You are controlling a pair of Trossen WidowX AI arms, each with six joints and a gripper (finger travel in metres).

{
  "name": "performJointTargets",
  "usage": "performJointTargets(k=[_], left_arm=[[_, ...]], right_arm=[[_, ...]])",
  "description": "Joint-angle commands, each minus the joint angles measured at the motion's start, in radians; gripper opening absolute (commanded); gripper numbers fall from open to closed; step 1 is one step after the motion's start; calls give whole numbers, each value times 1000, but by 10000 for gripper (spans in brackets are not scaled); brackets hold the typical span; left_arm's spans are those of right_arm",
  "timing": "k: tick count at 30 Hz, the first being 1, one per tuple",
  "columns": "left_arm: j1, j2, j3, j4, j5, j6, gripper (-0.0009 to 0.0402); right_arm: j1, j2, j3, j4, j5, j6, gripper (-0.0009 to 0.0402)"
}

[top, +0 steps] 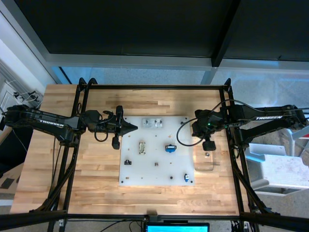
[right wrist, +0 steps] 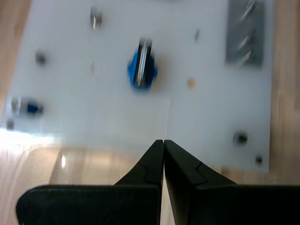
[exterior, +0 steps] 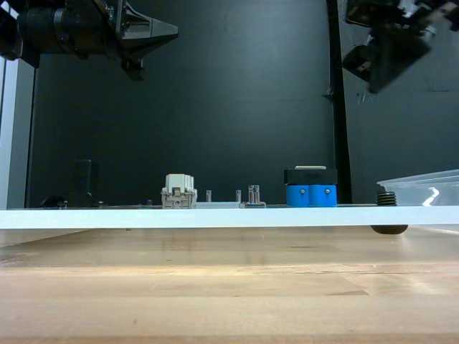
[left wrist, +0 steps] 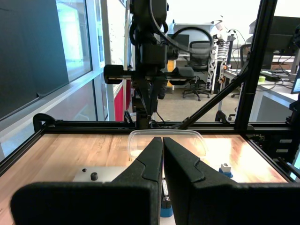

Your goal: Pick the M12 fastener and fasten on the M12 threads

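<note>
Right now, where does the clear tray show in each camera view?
High view: the clear tray lies beside the white board's right edge, near the shut right gripper; the shut left gripper hangs at the board's left.
Low view: far right, behind the black stud.
Left wrist view: beyond the left gripper's tips.
Right wrist view: alongside the board, at the right gripper's tips.
Shared landmark: the white board.
</note>
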Motion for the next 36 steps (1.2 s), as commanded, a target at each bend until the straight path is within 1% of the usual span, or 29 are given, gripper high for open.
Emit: performJointTargets(k=[1, 6, 10, 19, 21, 23, 25, 27, 30, 31, 34, 36], left_arm=[[0, 0, 0, 0, 0, 0, 0], [0, 0, 0, 0, 0, 0, 0], [0, 0, 0, 0, 0, 0, 0], [0, 0, 0, 0, 0, 0, 0], [0, 0, 0, 0, 0, 0, 0], [0, 0, 0, 0, 0, 0, 0], [0, 0, 0, 1, 0, 0, 0], [0, 0, 0, 0, 0, 0, 0], [0, 0, 0, 0, 0, 0, 0], [0, 0, 0, 0, 0, 0, 0], [0, 0, 0, 0, 0, 0, 0], [0, 0, 0, 0, 0, 0, 0]], right_arm=[[8, 5, -1, -113, -8, -34, 0], [38, 6, -12, -216, -7, -59, 0], [77, 5, -32, -254, -7, -78, 0], [225, 5, -88, -285, -9, -89, 0], [257, 5, -111, -284, -34, -120, 2], [283, 5, -138, -282, -79, -138, 12], [299, 10, -162, -270, -95, -130, 32], [301, 16, -187, -255, -95, -97, 56], [302, 25, -215, -212, -90, -73, 98], [302, 28, -222, -193, -81, -66, 111], [304, 45, -239, -150, -8, -55, 147], [304, 63, -253, -142, 28, -61, 166]])
